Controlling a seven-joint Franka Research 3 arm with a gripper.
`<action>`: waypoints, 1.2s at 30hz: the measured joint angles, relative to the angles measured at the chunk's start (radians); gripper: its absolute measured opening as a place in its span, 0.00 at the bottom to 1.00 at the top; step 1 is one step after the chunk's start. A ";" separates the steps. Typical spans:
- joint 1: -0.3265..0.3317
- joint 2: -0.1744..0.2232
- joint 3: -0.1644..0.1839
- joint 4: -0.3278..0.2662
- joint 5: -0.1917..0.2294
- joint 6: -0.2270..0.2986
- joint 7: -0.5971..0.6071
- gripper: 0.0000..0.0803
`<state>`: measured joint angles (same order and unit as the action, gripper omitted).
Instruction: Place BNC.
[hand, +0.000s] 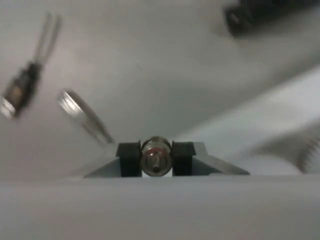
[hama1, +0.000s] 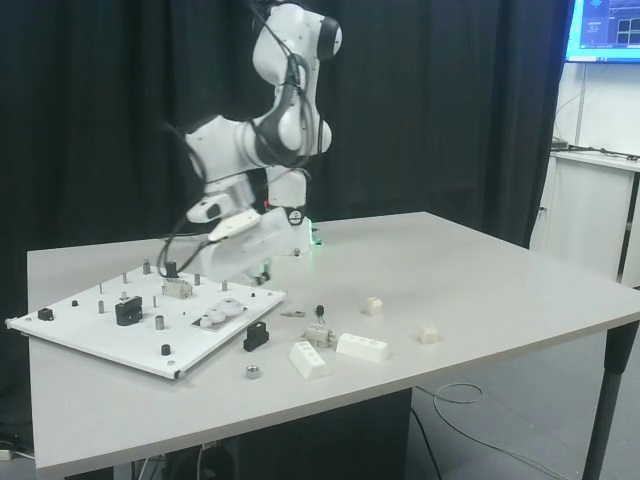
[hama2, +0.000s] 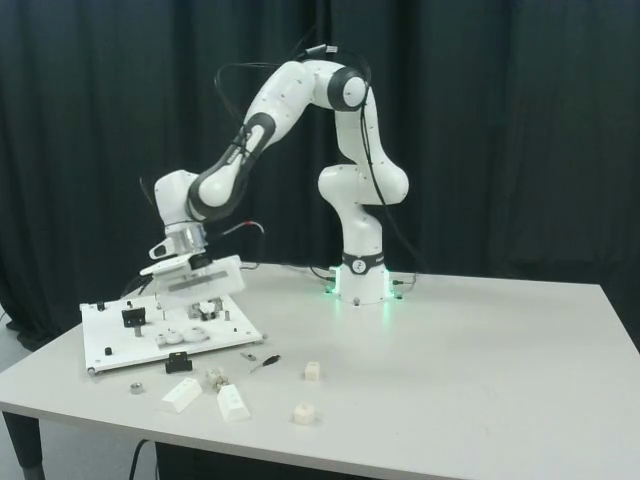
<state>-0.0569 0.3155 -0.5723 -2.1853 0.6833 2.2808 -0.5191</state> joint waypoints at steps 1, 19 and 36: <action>0.014 -0.002 0.003 -0.005 0.002 0.012 0.014 0.16; 0.266 -0.006 0.013 -0.063 0.012 0.210 0.349 0.16; 0.424 0.059 0.013 -0.069 0.012 0.347 0.478 0.16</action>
<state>0.3666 0.3740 -0.5591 -2.2540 0.6953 2.6280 -0.0413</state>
